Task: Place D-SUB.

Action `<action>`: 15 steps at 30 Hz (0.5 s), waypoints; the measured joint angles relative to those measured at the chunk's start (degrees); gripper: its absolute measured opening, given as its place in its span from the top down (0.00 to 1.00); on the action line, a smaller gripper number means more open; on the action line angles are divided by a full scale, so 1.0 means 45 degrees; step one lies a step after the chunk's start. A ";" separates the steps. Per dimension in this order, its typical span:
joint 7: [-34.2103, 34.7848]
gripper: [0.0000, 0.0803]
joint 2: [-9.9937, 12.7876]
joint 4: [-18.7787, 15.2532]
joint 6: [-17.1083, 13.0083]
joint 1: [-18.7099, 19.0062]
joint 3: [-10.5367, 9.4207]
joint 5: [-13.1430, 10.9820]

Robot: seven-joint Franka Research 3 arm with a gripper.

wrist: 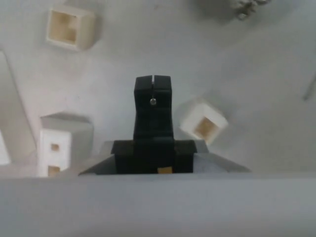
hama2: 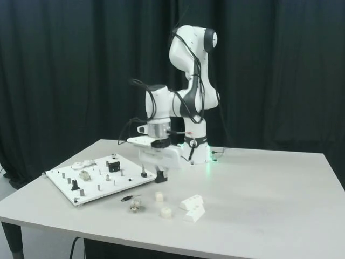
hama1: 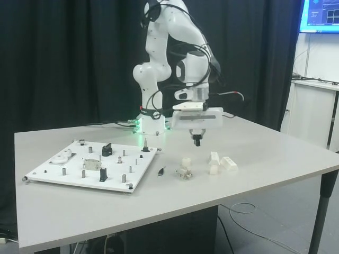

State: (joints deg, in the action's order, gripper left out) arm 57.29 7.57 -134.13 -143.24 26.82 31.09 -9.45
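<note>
Wrist view: The gripper (wrist: 153, 89) has its two black fingers pressed together, with nothing between them. It hangs above the bare grey table (wrist: 256, 98). A small white hollow block (wrist: 69, 26) lies on the table well apart from the fingers. A second white hollow block (wrist: 203, 122) lies close beside the fingers. A taller white block with two small openings (wrist: 54, 150) stands on the other side of the gripper. A small metal connector (wrist: 245, 7) is partly visible at the edge of this view; its details cannot be made out.

First room view: The white arm (hama1: 164, 47) is bolted near the far edge of the table (hama1: 63, 211). The gripper (hama1: 196, 139) is held above the table, clear of the surface. A white board (hama1: 79, 177) carrying pegs and fixtures lies toward the left part of the table. The metal connector (hama1: 184, 173) lies on the table near the front edge, just beside the first hollow block (hama1: 186, 161). A thin black tool (hama1: 160, 170) lies between the board and the connector. The other hollow block (hama1: 214, 169) and two longer white blocks (hama1: 222, 160) lie to the right of the connector.

Second room view: The gripper (hama2: 160, 178) hangs above the table (hama2: 269, 189), beside the corner of the board (hama2: 91, 191). The connector (hama2: 135, 205) lies near the front edge, apart from the gripper. White blocks (hama2: 191, 208) lie nearby.
</note>
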 joint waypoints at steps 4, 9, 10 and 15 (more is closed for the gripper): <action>0.0000 0.81 0.0482 0.0066 -0.0437 0.0183 -0.0150 -0.0013; 0.0000 0.81 0.1063 0.0282 -0.0597 0.0225 -0.0386 -0.0019; 0.0000 0.81 0.1169 0.0334 -0.0603 0.0225 -0.0426 -0.0019; -0.0002 0.81 0.1617 0.0561 -0.0605 0.0222 -0.0553 -0.0019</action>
State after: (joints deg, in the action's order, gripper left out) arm 57.29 14.85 -131.61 -145.96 27.82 28.60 -9.53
